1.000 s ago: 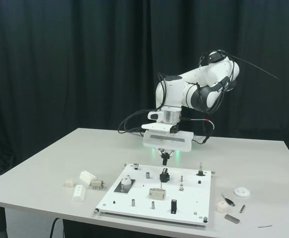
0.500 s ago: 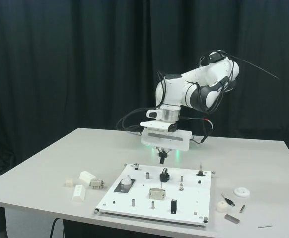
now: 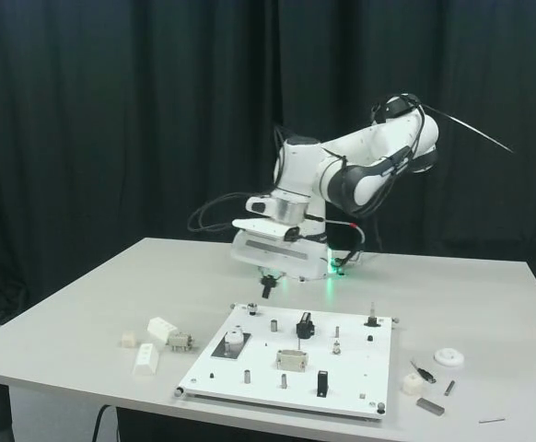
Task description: Place D-SUB.
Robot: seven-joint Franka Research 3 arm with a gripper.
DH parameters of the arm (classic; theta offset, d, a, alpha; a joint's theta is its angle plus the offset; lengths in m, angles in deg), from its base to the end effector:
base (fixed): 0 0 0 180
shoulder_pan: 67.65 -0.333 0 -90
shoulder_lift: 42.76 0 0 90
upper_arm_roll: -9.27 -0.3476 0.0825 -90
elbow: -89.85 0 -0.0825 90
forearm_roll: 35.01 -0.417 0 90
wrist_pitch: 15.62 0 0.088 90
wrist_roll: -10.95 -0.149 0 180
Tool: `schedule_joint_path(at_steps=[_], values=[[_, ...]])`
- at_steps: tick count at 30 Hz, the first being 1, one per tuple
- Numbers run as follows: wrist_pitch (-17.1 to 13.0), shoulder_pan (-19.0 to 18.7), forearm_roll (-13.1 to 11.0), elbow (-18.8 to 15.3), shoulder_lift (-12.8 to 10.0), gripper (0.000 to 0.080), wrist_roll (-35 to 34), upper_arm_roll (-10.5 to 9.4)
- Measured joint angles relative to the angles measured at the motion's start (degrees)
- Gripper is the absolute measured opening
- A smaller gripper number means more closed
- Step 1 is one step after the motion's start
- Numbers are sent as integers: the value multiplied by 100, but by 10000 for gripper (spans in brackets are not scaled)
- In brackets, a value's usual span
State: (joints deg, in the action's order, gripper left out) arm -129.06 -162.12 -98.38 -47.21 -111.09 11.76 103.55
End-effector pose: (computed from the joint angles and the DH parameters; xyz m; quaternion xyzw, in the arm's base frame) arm 0.4939 0.0260 0.2697 0.9395 -0.3222 0.0600 0.0992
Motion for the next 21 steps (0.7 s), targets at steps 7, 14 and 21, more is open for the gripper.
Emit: schedule_joint_path(at_steps=[7,14,21], values=[[-122,434,0,-112,-2,155,672,0],[-150,939,-21,-147,-2,155,1292,-13],[-151,1426,-267,-162,-3,155,1885,-111]])
